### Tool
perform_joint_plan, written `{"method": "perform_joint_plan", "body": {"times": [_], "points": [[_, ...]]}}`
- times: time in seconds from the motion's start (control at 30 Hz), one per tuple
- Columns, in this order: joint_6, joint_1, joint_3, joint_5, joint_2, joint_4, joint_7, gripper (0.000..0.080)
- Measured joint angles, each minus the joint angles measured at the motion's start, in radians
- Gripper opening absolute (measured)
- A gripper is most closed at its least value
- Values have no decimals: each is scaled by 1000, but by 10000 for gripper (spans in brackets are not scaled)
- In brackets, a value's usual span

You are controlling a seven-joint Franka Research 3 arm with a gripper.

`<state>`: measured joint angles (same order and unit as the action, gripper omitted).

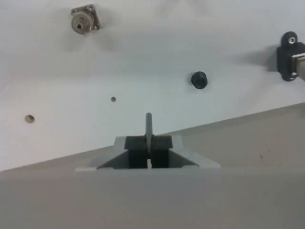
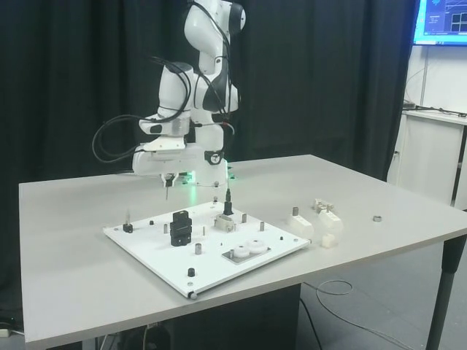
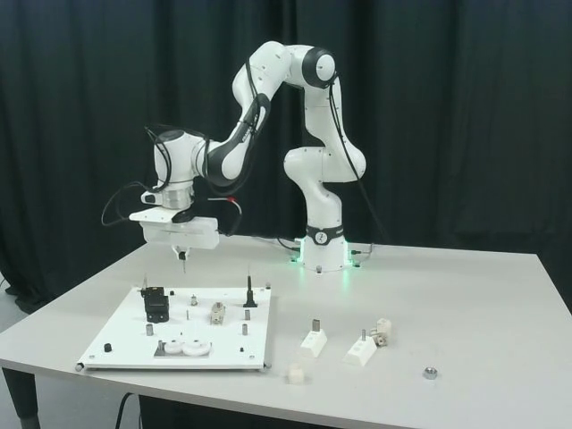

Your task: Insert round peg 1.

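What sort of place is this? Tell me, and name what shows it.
Most likely a robotics lab or test cell: a white Franka arm bolted to a grey table, a white assembly board of pegs and fittings, black curtains behind, and a monitor in the corner.

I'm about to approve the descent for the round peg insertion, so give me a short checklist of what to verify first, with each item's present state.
1. Peg held: the gripper has its fingers shut on the round peg. Ok.
2. Peg pointing down from the gripper, apart from the white board. Ok.
3. Peg over its target hole: a larger hole and a small hole show beside the peg, neither under its tip. Not ok.
4. Which hole fits the peg. Cannot tell.
5. Path clear: the black knob and the metal connector stand apart from the peg. Ok.
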<state>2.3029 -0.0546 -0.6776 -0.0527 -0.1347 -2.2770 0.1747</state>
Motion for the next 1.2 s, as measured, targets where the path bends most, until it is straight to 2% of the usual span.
{"method": "perform_joint_plan", "body": {"times": [0.33, 0.7, 1.2], "points": [[103, -7, 0, 0, 0, -71, 0, 12], [187, -8, 1, 0, 0, -132, -4, 12], [248, -11, 4, 3, -1, -178, -6, 12]]}}
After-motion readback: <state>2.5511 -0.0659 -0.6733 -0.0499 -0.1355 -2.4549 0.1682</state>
